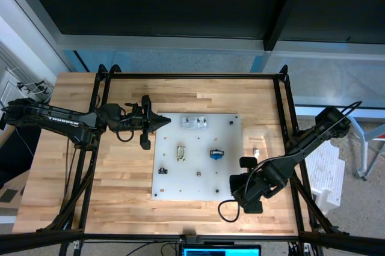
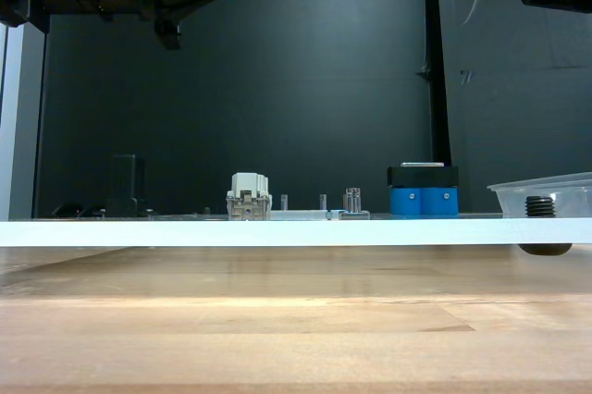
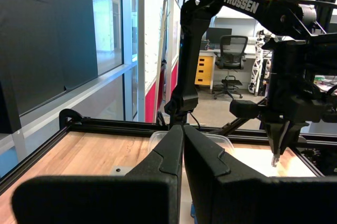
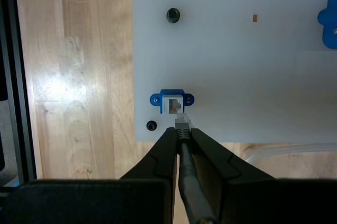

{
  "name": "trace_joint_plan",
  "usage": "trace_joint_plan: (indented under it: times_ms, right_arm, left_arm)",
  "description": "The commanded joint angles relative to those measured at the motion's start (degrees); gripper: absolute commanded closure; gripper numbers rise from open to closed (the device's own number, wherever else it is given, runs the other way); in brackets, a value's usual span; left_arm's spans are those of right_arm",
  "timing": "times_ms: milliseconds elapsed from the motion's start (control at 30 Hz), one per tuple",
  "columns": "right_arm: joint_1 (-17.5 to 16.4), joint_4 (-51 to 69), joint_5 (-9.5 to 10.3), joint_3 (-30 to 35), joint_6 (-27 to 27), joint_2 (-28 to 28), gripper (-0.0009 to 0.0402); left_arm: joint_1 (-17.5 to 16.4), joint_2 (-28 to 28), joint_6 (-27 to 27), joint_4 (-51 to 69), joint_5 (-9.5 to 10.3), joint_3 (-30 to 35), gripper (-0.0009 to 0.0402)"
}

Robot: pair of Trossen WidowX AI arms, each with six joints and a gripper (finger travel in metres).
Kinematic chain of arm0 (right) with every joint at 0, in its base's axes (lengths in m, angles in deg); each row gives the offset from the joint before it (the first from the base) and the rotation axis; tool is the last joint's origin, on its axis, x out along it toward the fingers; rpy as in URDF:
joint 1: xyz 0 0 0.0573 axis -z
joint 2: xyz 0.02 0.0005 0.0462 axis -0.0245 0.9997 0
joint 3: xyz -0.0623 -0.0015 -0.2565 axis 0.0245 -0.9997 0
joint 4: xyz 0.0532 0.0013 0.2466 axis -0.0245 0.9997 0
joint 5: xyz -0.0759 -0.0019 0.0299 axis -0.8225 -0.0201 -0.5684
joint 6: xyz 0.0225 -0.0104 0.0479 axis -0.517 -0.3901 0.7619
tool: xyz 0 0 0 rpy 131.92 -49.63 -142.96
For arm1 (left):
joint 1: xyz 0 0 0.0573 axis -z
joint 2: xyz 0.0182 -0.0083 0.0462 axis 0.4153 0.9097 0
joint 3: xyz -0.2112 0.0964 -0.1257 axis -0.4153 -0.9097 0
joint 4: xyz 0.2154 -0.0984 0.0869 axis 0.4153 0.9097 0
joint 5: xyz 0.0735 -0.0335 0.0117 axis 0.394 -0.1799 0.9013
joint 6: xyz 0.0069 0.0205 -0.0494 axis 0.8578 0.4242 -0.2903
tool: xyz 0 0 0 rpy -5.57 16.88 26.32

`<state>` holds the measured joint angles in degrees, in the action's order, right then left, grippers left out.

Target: Pick the RJ45 connector and install on taskboard

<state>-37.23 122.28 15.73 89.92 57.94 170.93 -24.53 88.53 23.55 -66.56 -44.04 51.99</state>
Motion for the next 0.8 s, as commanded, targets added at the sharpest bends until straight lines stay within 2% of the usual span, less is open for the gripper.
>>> trace_joint_plan:
  times_ms: [33, 800]
  right_arm:
    - [0.11, -0.28, -0.02, 0.07, 0.11, 0.76, 0.0393]
    - [0.39, -2.03, 0.44, -0.42, 0.04, 1.97, 0.0393]
  left_arm:
    - [0.0, 0.0, 0.02, -0.02, 0.0, 0.0, 0.0393]
    - [0.0, 0.0, 0.02, 0.0, 0.0, 0.0, 0.0393]
